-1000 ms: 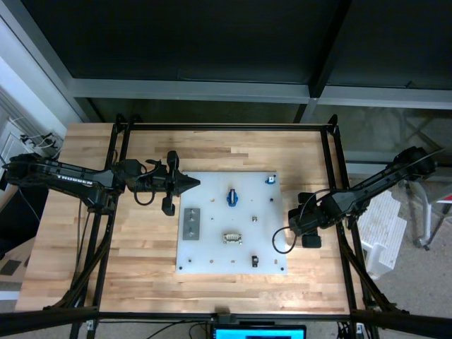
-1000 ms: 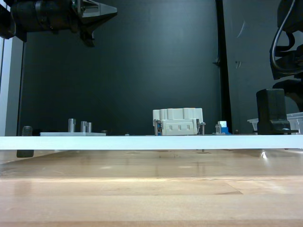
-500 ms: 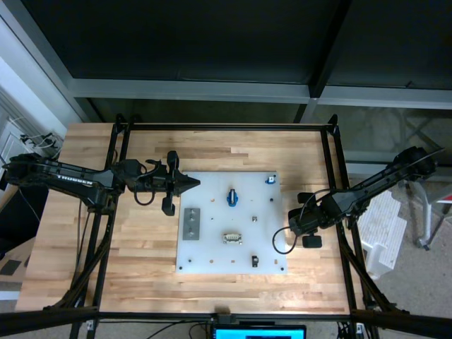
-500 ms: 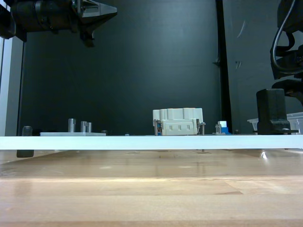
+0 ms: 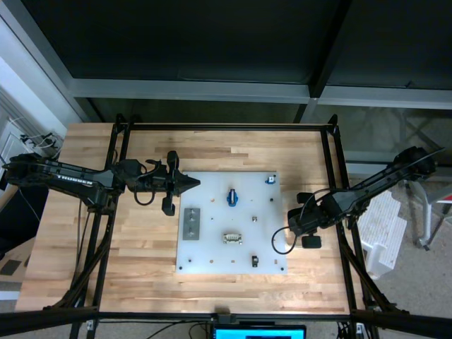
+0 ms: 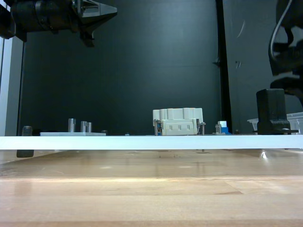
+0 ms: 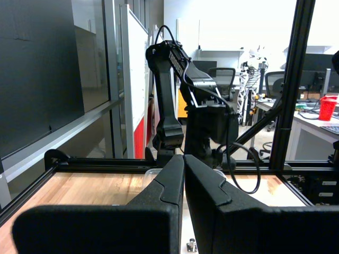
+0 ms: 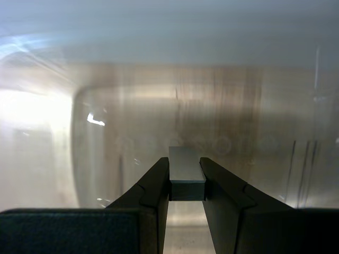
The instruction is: Pick the 16mm bar and install on taskboard
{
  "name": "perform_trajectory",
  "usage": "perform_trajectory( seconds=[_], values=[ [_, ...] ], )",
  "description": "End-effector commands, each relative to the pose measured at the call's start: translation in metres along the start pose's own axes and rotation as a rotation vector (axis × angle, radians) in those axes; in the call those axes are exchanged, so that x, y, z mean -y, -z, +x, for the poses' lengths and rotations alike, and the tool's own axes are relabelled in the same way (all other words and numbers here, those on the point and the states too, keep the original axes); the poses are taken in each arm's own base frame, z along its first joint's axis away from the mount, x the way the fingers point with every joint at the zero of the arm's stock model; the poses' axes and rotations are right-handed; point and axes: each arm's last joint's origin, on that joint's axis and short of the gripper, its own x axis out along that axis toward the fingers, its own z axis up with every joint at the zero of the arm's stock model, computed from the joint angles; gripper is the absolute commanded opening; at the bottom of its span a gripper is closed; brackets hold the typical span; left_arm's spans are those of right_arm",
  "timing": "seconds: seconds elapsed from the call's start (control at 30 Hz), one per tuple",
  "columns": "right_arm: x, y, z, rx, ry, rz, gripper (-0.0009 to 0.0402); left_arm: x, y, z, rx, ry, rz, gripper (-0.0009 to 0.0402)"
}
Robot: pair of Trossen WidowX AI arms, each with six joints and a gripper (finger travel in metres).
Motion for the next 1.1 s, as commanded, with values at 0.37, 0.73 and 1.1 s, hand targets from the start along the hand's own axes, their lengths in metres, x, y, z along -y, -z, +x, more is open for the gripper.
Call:
perform_trajectory(
  seconds=[0.37, 0.73, 1.1],
  values=[
    [0.001, -0.015, -0.054, -0.004, -0.007, 0.01, 0.0012, 0.0, 0.0, 0.0, 0.001, 0.0, 0.0, 0.0],
    [0.001, -0.023, -0.073, 0.026, -0.019, 0.018, 0.0012, 0.0, 0.0, 0.0, 0.001, 0.0, 0.0, 0.0],
    [-0.004, -0.026, -0.069, 0.008, -0.011, 0.071, 0.0012, 0.0, 0.0, 0.0, 0.001, 0.0, 0.0, 0.0]
  ],
)
